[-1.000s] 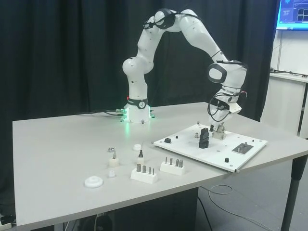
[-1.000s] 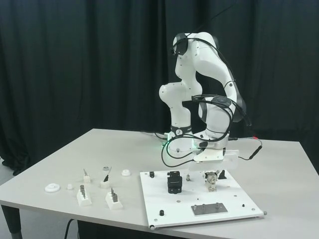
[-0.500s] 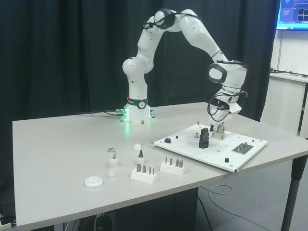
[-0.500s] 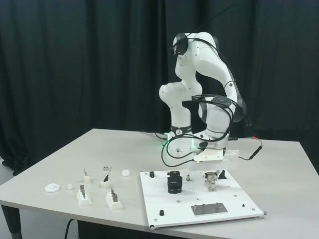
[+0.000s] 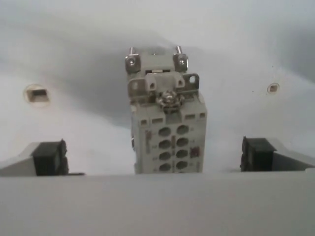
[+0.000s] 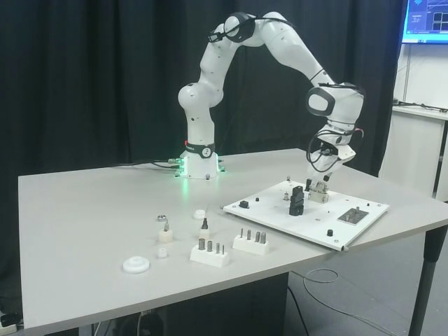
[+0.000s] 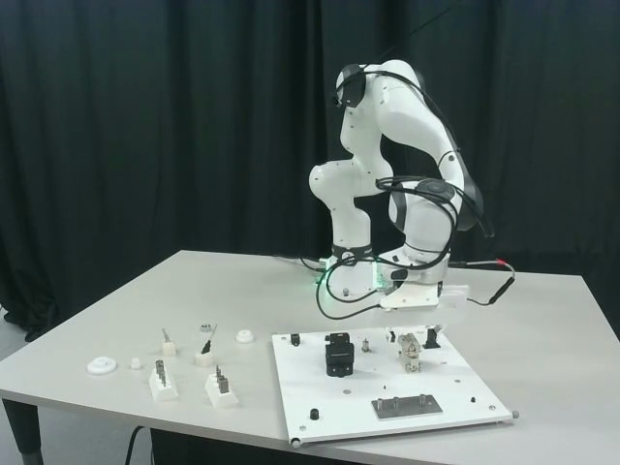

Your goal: Insert waterproof.

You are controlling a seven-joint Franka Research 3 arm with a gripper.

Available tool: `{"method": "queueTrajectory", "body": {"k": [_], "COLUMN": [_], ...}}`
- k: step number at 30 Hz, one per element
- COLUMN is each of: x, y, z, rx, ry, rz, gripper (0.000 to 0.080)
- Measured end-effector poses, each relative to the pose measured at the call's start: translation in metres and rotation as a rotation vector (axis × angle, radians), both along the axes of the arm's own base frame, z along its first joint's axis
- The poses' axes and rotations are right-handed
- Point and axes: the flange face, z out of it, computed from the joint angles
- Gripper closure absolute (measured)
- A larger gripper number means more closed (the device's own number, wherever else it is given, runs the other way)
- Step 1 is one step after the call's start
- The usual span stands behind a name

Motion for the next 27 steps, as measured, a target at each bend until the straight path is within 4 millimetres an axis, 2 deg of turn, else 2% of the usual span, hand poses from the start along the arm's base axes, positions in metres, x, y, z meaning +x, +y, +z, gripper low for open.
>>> {"method": "queueTrajectory", "body": {"k": [10,27], "x": [0.000,-0.004], "y": [0.014,0.023], "z": [0.014,0.010], "rx": [-0.005,-0.008], "ry": [0.030,0.037], "rz": [0.000,-0.004], "gripper": [0.0008,0.0008]}}
